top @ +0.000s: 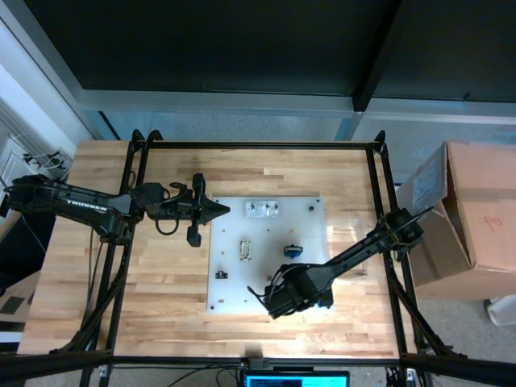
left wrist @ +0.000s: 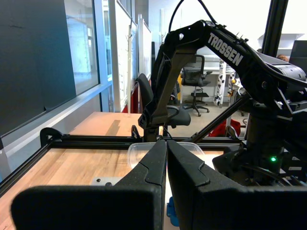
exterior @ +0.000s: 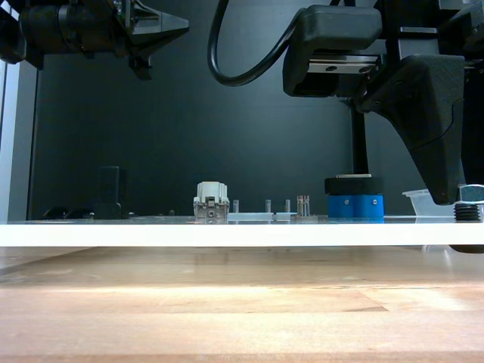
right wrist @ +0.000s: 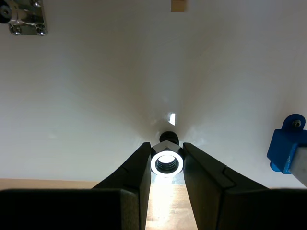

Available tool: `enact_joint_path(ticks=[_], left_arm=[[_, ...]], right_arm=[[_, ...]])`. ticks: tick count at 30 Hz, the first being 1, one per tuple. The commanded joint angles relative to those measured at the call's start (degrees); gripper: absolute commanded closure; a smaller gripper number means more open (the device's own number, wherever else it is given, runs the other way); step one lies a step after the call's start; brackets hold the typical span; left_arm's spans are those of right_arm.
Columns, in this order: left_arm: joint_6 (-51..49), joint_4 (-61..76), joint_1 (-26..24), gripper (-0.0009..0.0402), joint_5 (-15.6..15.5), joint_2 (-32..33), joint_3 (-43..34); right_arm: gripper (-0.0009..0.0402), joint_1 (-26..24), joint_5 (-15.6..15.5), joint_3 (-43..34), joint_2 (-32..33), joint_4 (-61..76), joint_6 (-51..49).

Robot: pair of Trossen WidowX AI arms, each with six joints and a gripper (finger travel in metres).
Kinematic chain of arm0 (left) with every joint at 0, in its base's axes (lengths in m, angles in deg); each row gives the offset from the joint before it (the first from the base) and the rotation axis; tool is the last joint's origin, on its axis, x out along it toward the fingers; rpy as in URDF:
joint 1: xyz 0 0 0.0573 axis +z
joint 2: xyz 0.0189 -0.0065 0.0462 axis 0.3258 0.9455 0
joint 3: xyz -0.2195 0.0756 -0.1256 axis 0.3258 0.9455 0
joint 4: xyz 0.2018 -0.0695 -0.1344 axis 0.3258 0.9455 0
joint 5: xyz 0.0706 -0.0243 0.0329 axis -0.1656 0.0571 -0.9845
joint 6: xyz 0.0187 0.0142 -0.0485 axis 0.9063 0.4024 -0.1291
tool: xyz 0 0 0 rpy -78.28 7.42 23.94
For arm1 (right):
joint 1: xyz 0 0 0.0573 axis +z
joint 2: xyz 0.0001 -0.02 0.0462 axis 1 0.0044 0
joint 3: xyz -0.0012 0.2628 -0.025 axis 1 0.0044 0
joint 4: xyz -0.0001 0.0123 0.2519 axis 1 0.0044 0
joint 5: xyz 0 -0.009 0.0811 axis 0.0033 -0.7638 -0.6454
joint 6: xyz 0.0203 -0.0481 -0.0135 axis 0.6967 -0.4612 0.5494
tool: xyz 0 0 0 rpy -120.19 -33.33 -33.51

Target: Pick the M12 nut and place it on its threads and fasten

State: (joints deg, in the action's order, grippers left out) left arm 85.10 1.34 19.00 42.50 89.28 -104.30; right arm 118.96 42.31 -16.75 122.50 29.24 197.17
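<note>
The small silver nut [right wrist: 167,164] sits between the fingers of my right gripper [right wrist: 167,153], which is shut on it. The black stud [right wrist: 169,138] shows just beyond the nut. In the low view the nut [exterior: 470,193] rests right on top of the ribbed stud [exterior: 469,212], whose ribs are bare below it. I cannot tell whether the nut is threaded on. The right gripper [top: 272,306] hangs over the white board's [top: 306,226] near edge. My left gripper [top: 226,210] hovers high over the board's far left part, fingers [left wrist: 158,158] pressed together with nothing between them.
On the board stand a blue part [exterior: 354,206], a white connector [exterior: 211,204] and a silver bracket [right wrist: 26,19]. A clear tray [exterior: 420,198] lies behind the stud. A cardboard box [top: 472,218] stands off the table's right side.
</note>
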Motion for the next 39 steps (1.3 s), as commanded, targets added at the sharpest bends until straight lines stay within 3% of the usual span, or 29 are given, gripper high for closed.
enact_joint_path(ticks=[1,18,22,39], left_arm=[[0.0,0.0,0.0,0.0393,0.0,0.0,0.0],[0.0,0.0,0.0,0.0393,0.0,0.0,0.0],[0.0,0.0,0.0,0.0393,0.0,0.0,0.0],[0.0,0.0,0.0,0.0393,0.0,0.0,0.0]], right_arm=[[0.0362,0.0,0.4,0.0,-0.1,1.0,-0.3],[0.0361,-0.2,0.0,0.3,-0.1,0.4,-2.0],[0.0362,-0.2,-1.4,0.3,0.8,-0.6,-2.9],[0.0362,-0.3,-1.0,0.3,0.9,0.5,-1.4]])
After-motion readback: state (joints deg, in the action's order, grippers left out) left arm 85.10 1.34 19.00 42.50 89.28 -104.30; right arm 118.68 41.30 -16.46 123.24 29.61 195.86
